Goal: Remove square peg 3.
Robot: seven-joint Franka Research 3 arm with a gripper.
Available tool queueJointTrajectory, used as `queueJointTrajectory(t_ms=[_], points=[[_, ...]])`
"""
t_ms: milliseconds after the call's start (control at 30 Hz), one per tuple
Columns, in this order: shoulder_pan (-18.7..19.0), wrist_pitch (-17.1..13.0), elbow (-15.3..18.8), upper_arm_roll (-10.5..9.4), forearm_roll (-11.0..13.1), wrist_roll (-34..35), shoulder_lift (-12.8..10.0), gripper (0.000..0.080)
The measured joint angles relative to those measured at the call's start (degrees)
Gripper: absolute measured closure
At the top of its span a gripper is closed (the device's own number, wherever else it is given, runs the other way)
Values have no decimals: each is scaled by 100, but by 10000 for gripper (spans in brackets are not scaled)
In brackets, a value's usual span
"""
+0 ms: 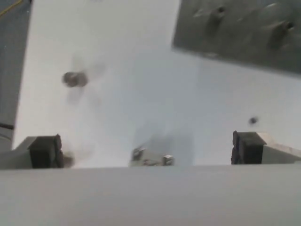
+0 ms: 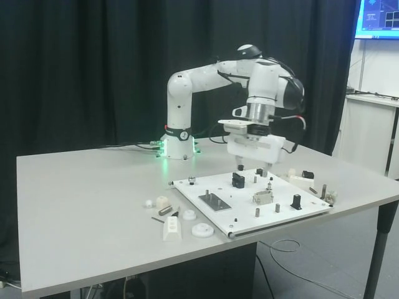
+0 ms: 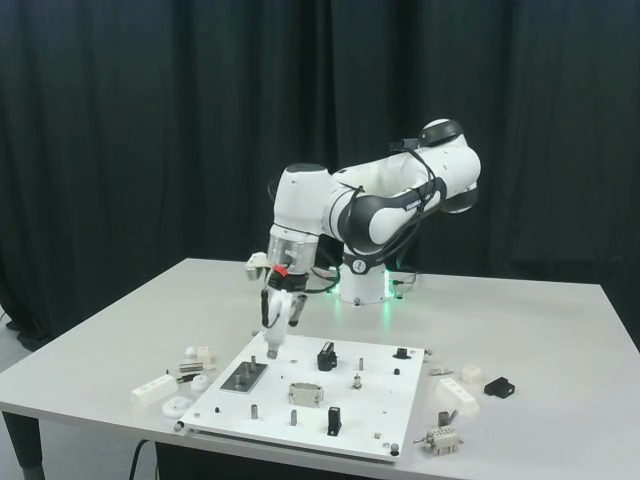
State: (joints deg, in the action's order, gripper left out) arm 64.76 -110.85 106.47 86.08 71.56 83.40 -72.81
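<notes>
White board (image 1: pixel 141 94) fills view; claw (image 1: pixel 146 149) open.

Black curtain (image 3: pixel 150 120) hung across the whole far side. Grey worktop (image 2: pixel 81 199) set in front of it on dark legs. Lit screen (image 2: pixel 377 18) seen upper right; white cabinet (image 2: pixel 368 128) placed below it. Grey floor (image 2: pixel 324 274).

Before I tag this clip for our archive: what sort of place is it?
Probably a robotics lab or test cell: a white arm bolted to a grey table, a white assembly board of small parts, and black curtains behind.
</notes>
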Motion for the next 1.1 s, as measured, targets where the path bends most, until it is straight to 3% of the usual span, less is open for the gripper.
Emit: queueJointTrajectory(t_ms=[467, 667, 1100], points=[[-537, 151, -1082, -251, -114, 1192, -5, 3], [-837, 380, -1471, -301, -118, 1857, -22, 3], [-1308, 928, -2157, -481, -118, 2244, -40, 3]])
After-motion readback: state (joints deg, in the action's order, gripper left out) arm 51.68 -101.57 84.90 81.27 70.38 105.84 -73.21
